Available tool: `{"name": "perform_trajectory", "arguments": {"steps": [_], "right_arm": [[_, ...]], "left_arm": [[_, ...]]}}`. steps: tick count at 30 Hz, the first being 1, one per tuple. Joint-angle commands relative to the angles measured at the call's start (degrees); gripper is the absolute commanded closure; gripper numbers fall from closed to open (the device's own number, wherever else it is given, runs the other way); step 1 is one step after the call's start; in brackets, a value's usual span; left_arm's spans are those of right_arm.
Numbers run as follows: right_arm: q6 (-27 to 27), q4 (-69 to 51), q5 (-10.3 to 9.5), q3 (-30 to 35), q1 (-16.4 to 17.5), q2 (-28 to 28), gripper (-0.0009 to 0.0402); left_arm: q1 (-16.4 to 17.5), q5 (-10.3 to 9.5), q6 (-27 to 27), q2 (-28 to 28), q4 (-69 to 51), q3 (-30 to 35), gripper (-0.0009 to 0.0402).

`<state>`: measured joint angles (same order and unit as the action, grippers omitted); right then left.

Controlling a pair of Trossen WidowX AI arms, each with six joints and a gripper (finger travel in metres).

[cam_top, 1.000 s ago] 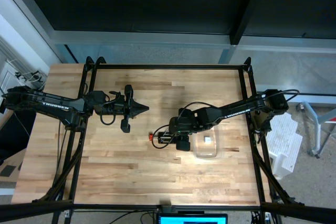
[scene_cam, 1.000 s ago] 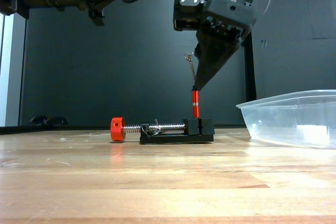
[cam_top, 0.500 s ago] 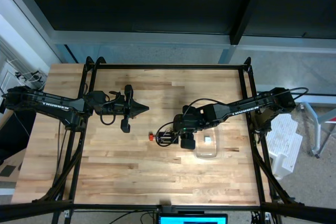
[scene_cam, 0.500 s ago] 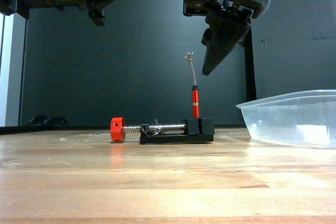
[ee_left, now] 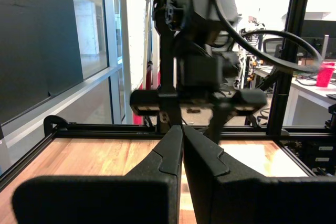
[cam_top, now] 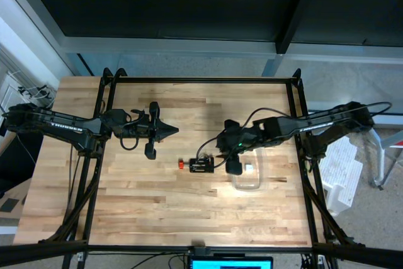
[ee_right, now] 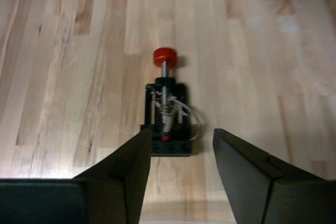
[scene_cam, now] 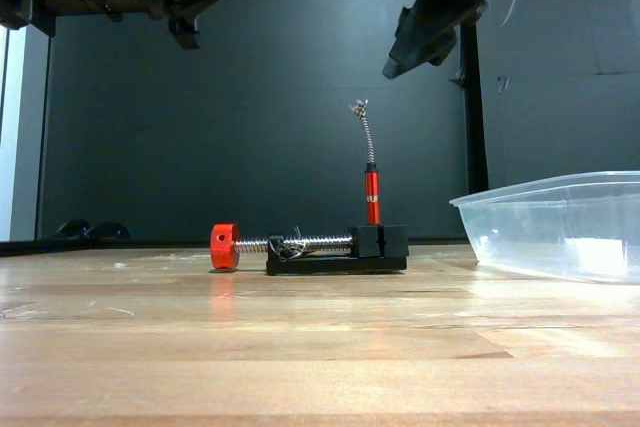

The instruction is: Pick the RCA connector and install on taskboard

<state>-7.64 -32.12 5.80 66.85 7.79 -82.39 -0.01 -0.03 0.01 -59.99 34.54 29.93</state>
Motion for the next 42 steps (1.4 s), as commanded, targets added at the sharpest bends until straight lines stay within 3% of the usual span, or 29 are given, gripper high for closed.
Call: {"name": "perform_trajectory", "arguments": {"steps": [1, 12, 18, 20, 25, 27, 29, 42], "right_arm": [[1.3, 3.5, 0.0, -3.8, -1.2, 4.4, 0.0269], [3.2, 18.8, 0.02, -14.0, -2.5, 16.9, 0.0396], [4.6, 29.4, -0.09, -21.0, -4.2, 24.0, 0.0395], [5.6, 32.5, -1.33, -23.1, -4.9, 26.3, 0.0392], [5.6, 39.1, -1.57, -28.0, -7.2, 31.0, 0.0393], [5.6, 41.1, -3.19, -29.8, -7.8, 32.3, 0.0393], [5.5, 43.5, -4.59, -31.5, -8.2, 33.1, 0.0393], [5.4, 50.8, -4.55, -36.6, -8.3, 34.0, 0.0393]], "left_arm": [[0.0, 0.0, 0.0, 0.0, 0.0, 0.0, 0.0393], [0.0, 0.0, 0.0, 0.0, 0.0, 0.0, 0.0393], [0.0, 0.0, 0.0, 0.0, 0.0, 0.0, 0.0393], [0.0, 0.0, 0.0, 0.0, 0.0, 0.0, 0.0393], [0.0, 0.0, 0.0, 0.0, 0.0, 0.0, 0.0393], [0.0, 0.0, 0.0, 0.0, 0.0, 0.0, 0.0393], [0.0, 0.0, 0.0, 0.0, 0.0, 0.0, 0.0393], [0.0, 0.0, 0.0, 0.0, 0.0, 0.0, 0.0393]]}}
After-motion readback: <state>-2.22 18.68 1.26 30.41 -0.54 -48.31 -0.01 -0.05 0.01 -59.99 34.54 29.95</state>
